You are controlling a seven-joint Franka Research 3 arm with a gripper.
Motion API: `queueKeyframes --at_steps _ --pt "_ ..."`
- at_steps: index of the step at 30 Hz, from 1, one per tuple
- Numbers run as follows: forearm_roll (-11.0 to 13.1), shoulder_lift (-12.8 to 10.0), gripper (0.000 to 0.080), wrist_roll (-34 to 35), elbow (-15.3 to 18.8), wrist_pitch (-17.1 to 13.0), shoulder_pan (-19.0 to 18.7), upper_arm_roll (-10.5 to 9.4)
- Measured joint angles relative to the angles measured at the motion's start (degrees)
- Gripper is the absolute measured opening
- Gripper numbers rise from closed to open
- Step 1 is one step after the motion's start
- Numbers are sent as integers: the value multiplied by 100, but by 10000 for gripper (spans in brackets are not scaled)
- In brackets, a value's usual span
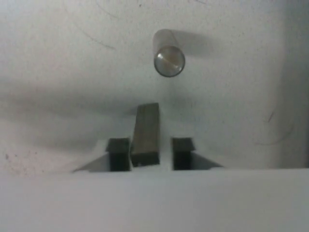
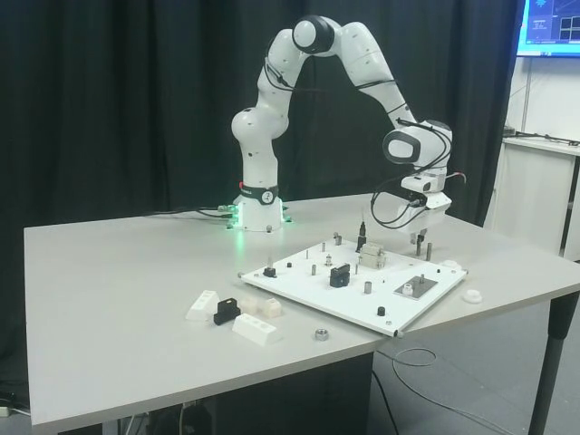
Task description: Place square peg 3.
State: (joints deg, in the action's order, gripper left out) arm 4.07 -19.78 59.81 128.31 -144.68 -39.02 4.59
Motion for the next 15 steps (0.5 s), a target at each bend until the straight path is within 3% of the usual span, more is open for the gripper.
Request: queueKeyframes --at_steps 6,7,12,13,15 --pt "-1 -1 112 19 -8 8 0 0" --pt "-1 -1 625 22 -11 12 0 0" --pt "-1 0 625 66 -37 57 0 0" --pt "-1 0 756 82 -48 82 0 0" --pt "-1 2 756 121 -81 147 0 0"
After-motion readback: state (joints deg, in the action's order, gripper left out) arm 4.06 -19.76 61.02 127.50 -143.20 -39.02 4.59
